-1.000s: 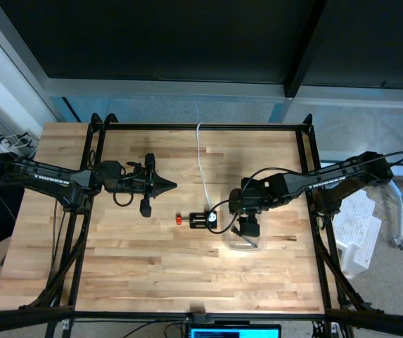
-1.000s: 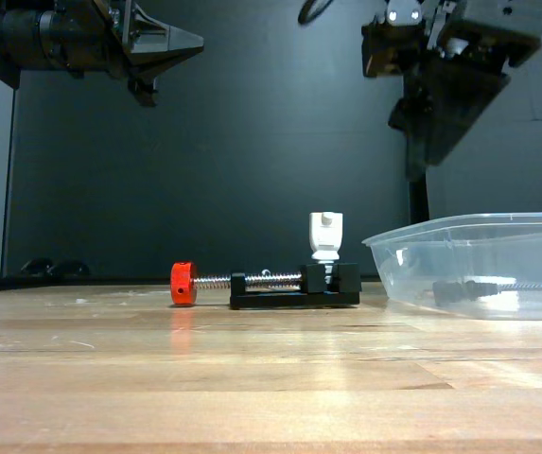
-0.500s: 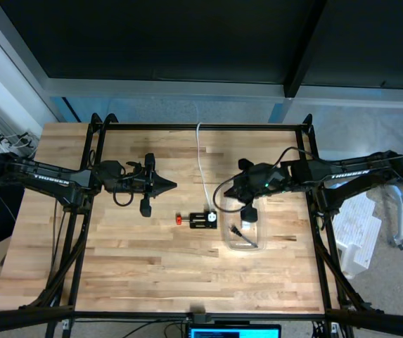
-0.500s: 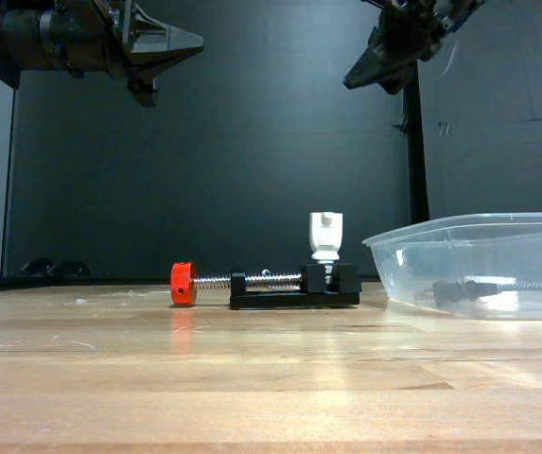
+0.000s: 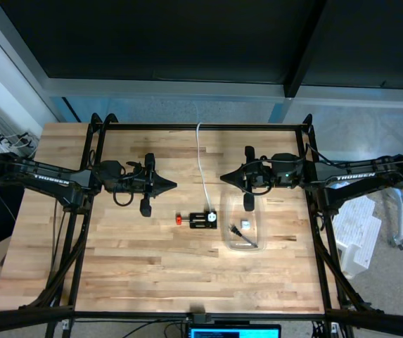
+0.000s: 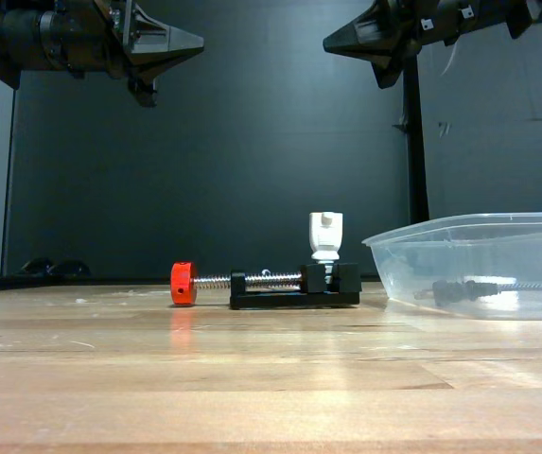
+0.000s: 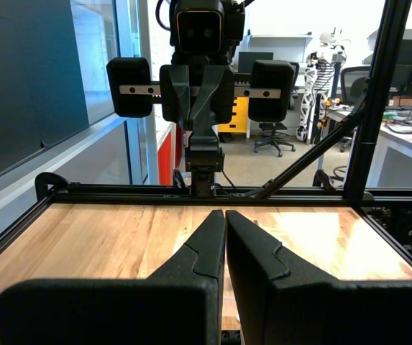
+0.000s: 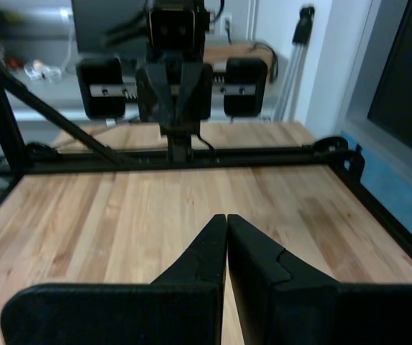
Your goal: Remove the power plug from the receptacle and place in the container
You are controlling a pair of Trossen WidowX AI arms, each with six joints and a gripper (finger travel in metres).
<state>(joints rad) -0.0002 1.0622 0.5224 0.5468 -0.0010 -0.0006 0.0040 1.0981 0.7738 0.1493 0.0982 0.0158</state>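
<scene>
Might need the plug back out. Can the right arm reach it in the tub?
Probably yes: the plug lies in the open tub, nothing over it. The right end effector hangs shut, high beyond the tub; the left end effector, shut, faces it.

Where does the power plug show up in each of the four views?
High view: the power plug lies in the container, right of the vise.
Low view: at right, seen through the container's clear wall.
Left wrist view: absent; left gripper, jaws shut, hovers over the table's left half.
Right wrist view: absent; right gripper, jaws shut, hovers beyond the container.
Shared landmark: the red-knobbed vise.
</scene>
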